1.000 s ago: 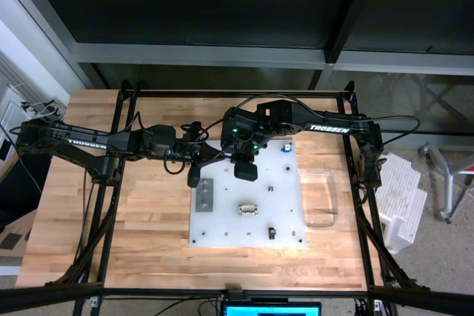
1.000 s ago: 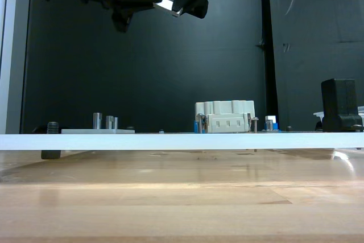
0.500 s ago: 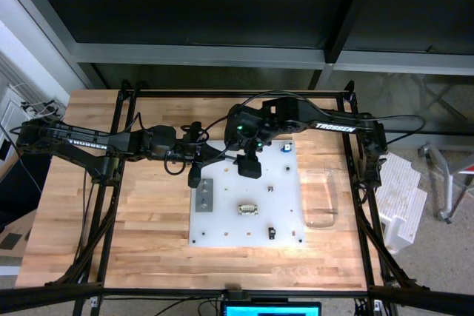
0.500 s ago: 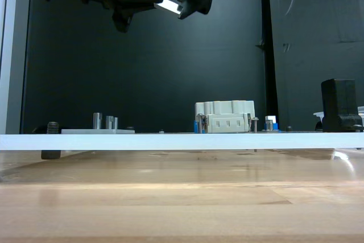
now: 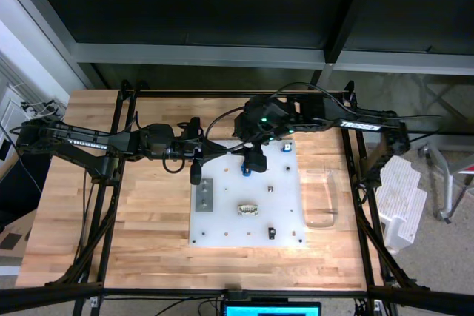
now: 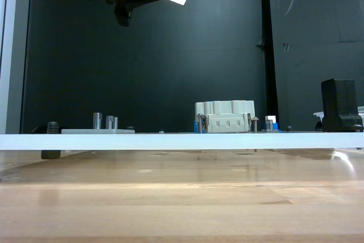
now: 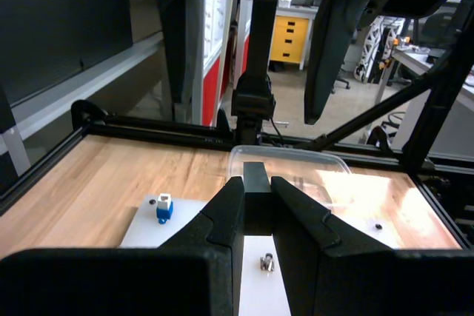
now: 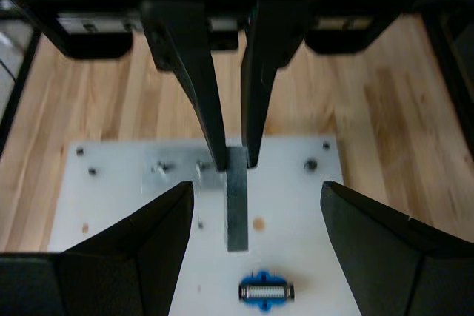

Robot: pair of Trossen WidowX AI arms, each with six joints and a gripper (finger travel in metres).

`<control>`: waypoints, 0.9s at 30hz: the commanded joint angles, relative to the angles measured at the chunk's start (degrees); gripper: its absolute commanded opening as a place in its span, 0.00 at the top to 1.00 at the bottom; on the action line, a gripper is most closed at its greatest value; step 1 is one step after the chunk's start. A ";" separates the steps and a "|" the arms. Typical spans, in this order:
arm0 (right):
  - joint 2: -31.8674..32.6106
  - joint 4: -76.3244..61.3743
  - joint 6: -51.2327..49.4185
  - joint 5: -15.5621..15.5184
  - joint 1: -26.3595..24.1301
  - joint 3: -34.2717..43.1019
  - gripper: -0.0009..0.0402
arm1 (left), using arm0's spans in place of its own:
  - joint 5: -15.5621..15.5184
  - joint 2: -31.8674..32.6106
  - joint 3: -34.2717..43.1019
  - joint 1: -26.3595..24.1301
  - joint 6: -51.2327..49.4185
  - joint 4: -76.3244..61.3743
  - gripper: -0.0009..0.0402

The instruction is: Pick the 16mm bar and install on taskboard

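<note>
The short grey metal bar [image 8: 237,209] was nowhere near a seat. It hung high over the white rectangular taskboard [image 5: 285,212], showing at the top of the low view, left of centre. The black left gripper [image 7: 257,183] had it pinched at one end. That claw was clamped tight on it, and the bar stuck out roughly level from the fingertips toward the black right gripper [image 5: 253,160]. In the high view the right gripper hovered just beside it, over the upper middle of the board. The right claw's fingers [image 8: 167,249] stood wide apart, one on each side of the bar's free end, touching nothing that I could see.

My guess was that the bar sat somewhere between a pass and a carry. Either way, doing it well meant only one claw giving way at a time. If the right one was to take the bar, it should close squarely on the free end before the left loosened.

The flat grey metal block [image 5: 204,196] with upright pegs, at the board's left edge, looked a likely home, though I couldn't tell which hole. The bar would need turning upright, centring above the hole, then lowering slowly, with the spare arm pulled well clear.
</note>
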 commanded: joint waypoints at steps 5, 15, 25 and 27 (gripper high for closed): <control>-11.45 20.00 0.59 1.81 0.04 -18.43 0.39 | 0.04 -0.07 0.00 0.04 0.46 3.96 0.98; -21.35 52.43 5.53 1.31 0.13 -40.04 0.40 | 0.02 -0.04 0.00 0.02 0.61 13.11 0.98; -21.70 72.30 8.09 0.87 0.24 -49.33 0.40 | -1.68 -0.04 0.00 0.00 0.55 18.14 0.98; -21.42 73.50 8.66 0.50 0.31 -49.62 0.40 | -1.92 -0.04 0.00 -0.02 0.59 18.32 0.98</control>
